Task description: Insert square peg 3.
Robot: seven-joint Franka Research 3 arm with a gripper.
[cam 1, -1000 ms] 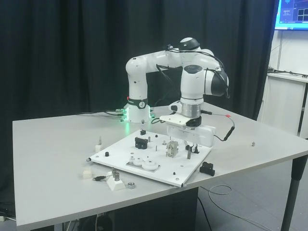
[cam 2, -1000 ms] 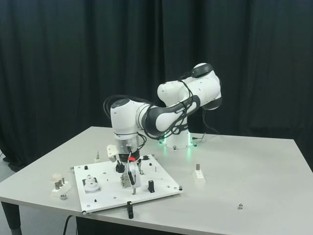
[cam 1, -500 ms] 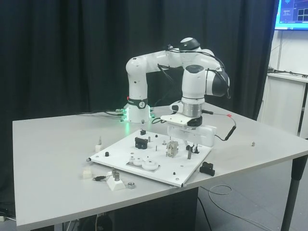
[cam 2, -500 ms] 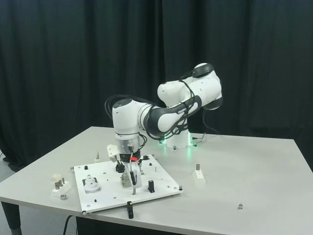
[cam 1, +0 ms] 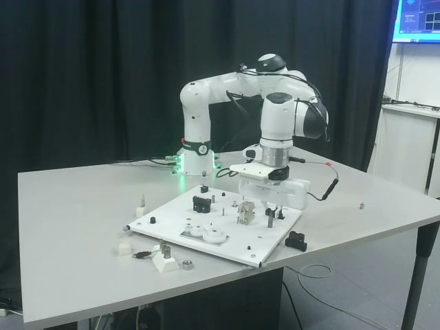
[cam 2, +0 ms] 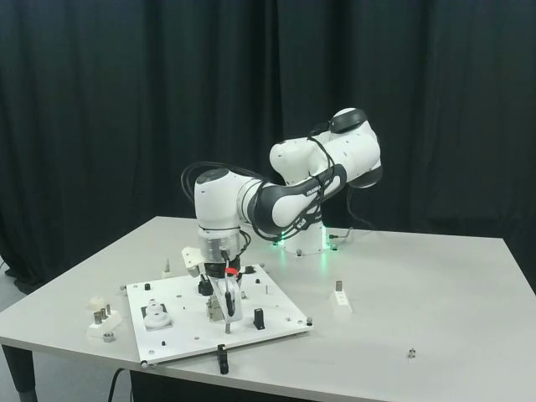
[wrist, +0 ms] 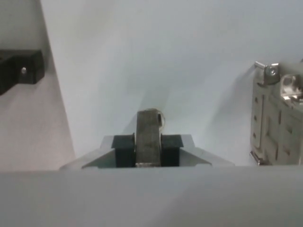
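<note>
Between the fingers [wrist: 123,144], square peg [wrist: 148,137].

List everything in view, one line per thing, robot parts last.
Square peg: one, grey, clamped between the end effector's fingers above the board.
Assembly board: one, white, on the table's front half.
Metal fixture: one, grey, standing on the board beside the peg.
Round discs: a few, white, on the board's front part.
Black block: one, on the table off the board's edge.
Table: one, grey.
Arm: one, white, green light at its base.
End effector: one, holding the peg.
</note>
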